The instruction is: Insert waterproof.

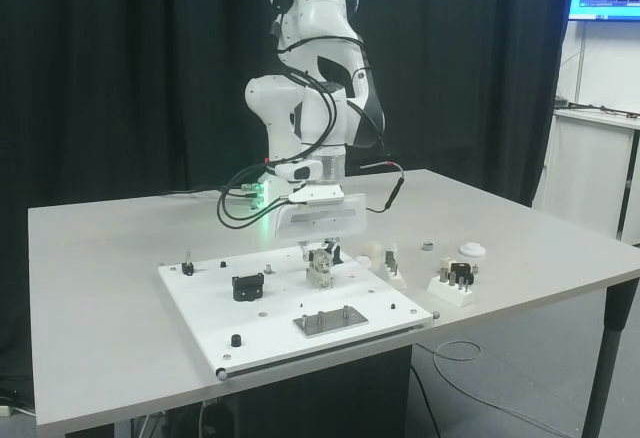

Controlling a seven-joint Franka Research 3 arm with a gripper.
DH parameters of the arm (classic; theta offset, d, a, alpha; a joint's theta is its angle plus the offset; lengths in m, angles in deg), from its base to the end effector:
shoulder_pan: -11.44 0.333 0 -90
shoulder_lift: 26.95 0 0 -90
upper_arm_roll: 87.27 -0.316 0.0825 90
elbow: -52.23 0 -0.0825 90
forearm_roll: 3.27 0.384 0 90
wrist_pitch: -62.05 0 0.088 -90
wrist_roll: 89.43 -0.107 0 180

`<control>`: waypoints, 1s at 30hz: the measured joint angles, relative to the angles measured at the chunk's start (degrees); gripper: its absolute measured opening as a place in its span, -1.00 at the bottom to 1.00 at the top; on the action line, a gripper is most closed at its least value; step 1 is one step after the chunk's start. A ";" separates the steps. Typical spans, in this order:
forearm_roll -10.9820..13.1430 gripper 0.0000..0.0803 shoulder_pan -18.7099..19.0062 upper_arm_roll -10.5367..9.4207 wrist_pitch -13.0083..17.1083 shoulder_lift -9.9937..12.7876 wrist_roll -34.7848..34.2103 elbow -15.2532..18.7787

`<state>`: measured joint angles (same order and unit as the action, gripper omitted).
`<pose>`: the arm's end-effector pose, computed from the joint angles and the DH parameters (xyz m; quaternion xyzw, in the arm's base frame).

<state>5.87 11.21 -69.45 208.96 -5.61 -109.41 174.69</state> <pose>0.5516 -0.1805 0.2443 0.9260 -0.3753 0.0390 0.0088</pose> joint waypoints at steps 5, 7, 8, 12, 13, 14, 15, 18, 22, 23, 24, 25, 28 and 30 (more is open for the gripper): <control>0.00 -0.23 0.03 0.00 -0.02 -0.07 0.28 0.03; 0.00 -0.23 0.03 0.00 -0.03 -0.08 0.37 0.04; 0.00 -0.23 0.03 0.00 -0.03 -0.08 0.38 0.05; 0.00 -0.23 0.03 0.02 -0.03 -0.09 0.39 0.06; 0.00 -0.23 0.03 0.02 -0.03 -0.09 0.42 0.06; -0.03 -0.23 0.04 0.02 -0.05 -0.08 0.66 0.08; -0.04 -0.23 0.03 0.02 -0.10 -0.07 1.07 0.12; -0.04 0.28 0.03 0.06 -0.14 -0.02 1.91 0.26; -0.04 0.28 0.01 0.14 -0.26 0.00 1.98 0.30; -0.04 0.28 0.00 0.15 -0.29 0.00 1.98 0.30; -0.04 0.85 0.00 0.18 -0.32 0.00 1.98 0.30; -0.04 0.85 0.00 0.21 -0.34 0.00 1.98 0.29; -0.04 0.85 0.00 0.39 -0.56 -0.04 1.89 0.12; -0.03 0.96 0.00 0.55 -0.92 -0.09 1.68 -0.14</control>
<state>5.84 11.21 -68.90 208.04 -5.70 -107.73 174.55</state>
